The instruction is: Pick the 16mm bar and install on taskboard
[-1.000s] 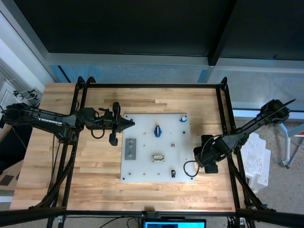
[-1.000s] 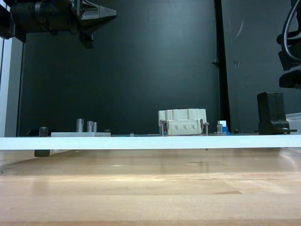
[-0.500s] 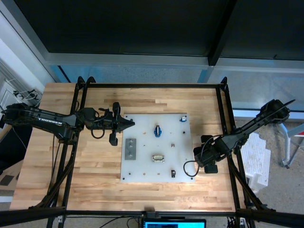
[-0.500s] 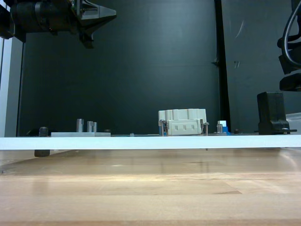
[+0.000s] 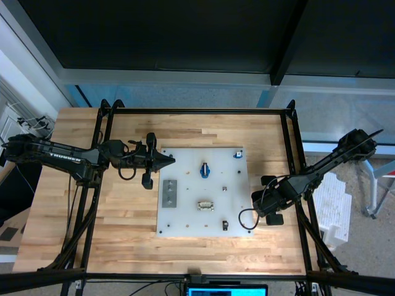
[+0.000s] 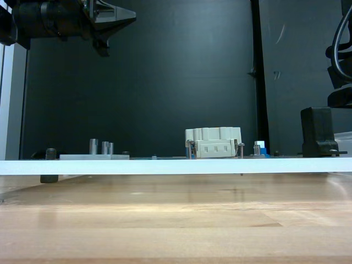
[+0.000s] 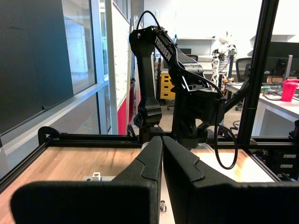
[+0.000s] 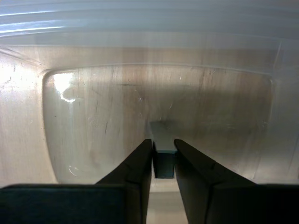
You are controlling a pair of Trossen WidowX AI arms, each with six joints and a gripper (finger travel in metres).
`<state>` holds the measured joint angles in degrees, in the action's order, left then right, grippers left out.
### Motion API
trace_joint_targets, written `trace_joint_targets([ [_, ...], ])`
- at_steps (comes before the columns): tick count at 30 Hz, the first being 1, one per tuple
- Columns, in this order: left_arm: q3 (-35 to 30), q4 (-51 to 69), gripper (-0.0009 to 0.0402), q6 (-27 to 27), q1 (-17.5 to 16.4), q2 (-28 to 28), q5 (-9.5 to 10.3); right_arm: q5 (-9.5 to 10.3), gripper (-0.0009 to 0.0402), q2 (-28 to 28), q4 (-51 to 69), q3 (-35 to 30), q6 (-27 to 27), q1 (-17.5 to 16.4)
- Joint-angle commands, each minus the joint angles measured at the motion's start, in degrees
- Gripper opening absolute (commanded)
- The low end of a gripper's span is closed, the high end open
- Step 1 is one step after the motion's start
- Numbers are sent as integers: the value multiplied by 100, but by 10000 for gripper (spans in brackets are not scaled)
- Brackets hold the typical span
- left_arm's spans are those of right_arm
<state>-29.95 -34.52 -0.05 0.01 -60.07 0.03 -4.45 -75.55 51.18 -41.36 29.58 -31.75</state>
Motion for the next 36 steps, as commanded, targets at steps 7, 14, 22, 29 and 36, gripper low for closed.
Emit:
trace_joint_targets([
  [7,0,0,0,0,0,-2,-2,0,-2,22,13,-4,-2,0],
  [14,0,0,0,0,0,-2,-2,0,3,101,225,-179,-2,0],
  [22,0,0,0,0,-2,-2,-2,-4,0,275,883,-748,-48,0],
  [29,0,0,0,0,-2,-2,-2,-2,0,367,1611,-1394,-55,0],
  [36,0,0,0,0,-2,-2,-2,-4,0,396,2052,-1878,-61,0],
])
